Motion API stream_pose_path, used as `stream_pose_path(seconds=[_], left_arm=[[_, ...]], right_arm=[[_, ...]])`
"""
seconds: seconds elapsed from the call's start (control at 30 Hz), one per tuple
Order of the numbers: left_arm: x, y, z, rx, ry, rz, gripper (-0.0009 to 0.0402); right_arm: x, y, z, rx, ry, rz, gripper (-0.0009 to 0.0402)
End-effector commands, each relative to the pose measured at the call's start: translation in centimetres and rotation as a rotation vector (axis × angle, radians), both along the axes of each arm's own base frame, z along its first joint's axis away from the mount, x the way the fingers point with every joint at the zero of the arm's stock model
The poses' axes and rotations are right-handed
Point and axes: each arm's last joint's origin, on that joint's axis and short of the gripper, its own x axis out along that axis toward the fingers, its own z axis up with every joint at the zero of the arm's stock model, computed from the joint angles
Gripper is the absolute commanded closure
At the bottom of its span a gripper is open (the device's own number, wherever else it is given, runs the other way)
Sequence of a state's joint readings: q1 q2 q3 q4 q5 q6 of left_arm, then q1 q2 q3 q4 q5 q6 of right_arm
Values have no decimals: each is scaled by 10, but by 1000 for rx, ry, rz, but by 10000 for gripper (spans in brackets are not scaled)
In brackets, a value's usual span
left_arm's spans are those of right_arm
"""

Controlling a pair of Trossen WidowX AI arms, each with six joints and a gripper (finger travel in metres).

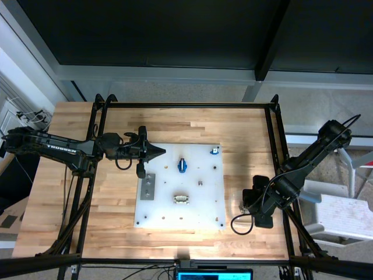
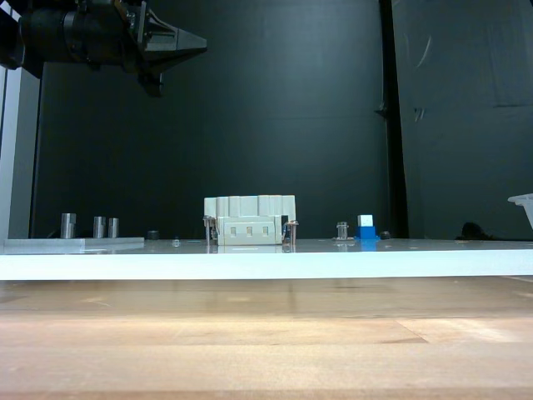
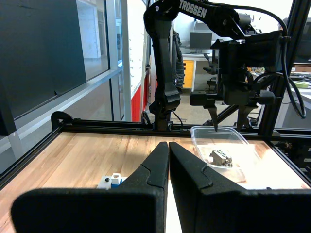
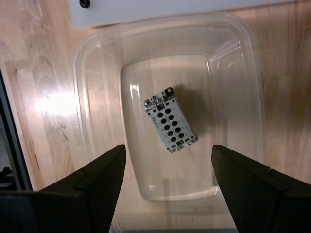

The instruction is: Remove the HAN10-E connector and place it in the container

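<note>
The HAN10-E connector (image 4: 170, 127), a pale grey block with dark pin holes, lies tilted on the floor of the clear container (image 4: 92, 73). It lies loose, with nothing touching it. Straight above it hovers my right gripper (image 4: 167, 148), open, with its fingers (image 4: 104, 179) spread on either side of the connector. The left wrist view shows the same connector (image 3: 221, 158) in the container (image 3: 204, 131) beneath the right gripper (image 3: 228, 121). Over the white board's back left part, my left gripper (image 1: 158, 151) hangs shut and holds nothing.
The white task board (image 1: 204, 175) carries a pale grey housing (image 1: 182, 199), a blue knob piece (image 1: 182, 165), a grey metal block (image 1: 150, 186) and a small blue-white part (image 1: 215, 150). A black frame rail (image 1: 277, 146) runs beside the right arm.
</note>
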State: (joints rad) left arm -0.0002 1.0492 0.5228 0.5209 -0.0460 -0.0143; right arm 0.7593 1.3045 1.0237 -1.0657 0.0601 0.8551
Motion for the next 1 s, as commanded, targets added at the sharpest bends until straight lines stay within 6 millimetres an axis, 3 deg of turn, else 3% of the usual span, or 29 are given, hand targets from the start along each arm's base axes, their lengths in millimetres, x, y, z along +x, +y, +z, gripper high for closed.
stream_pose_path(seconds=[0.03,1.0], left_arm=[[0,0,0,0,0,0,393],[0,0,0,0,0,0,393]], right_arm=[[1,1,0,6,-6,0,146],[3,3,1,27,-28,-1,146]])
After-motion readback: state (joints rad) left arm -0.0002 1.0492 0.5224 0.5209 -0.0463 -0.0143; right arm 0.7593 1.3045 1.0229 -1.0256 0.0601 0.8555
